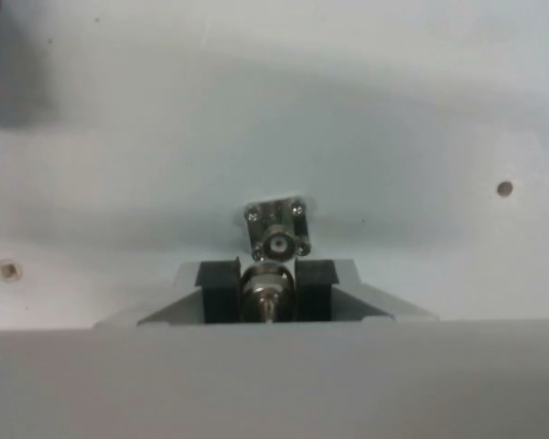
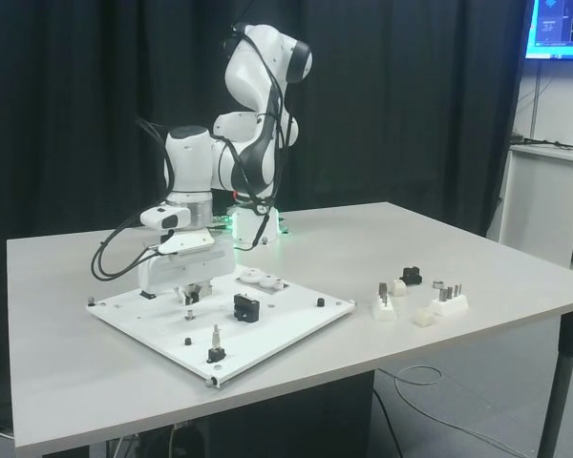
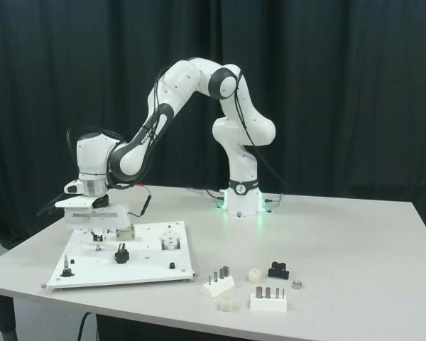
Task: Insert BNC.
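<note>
Pincer (image 1: 267,294) clamped on the BNC plug (image 1: 265,291), held upright just above the flanged socket (image 1: 277,236) on the white board (image 2: 286,324), axis lined up for a straight push down

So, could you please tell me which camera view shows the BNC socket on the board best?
The wrist view: the BNC socket sits centred, flange screws visible, just beyond the BNC plug held by the fingers. In both room views the gripper hides it.
</note>
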Action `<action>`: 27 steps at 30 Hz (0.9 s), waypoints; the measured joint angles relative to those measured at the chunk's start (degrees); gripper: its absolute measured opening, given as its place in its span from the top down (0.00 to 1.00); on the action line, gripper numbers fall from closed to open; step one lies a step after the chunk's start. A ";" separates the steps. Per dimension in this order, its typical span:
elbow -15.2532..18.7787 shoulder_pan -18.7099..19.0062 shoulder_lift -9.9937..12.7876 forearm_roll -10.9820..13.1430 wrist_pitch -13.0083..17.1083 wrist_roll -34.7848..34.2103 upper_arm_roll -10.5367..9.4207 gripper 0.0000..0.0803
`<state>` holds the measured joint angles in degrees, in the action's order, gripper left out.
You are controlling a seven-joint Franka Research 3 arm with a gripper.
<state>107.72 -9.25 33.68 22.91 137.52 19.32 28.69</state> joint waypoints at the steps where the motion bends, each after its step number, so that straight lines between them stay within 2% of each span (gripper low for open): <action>1: -0.02 0.00 0.04 0.00 0.03 -0.01 0.00 0.85; 18: -1.72 0.00 1.99 0.11 -0.04 -1.03 -0.24 0.85; 27: -2.04 0.00 2.24 0.11 -0.17 -1.52 -0.16 0.85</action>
<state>105.69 -9.25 35.93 23.01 137.35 17.81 28.53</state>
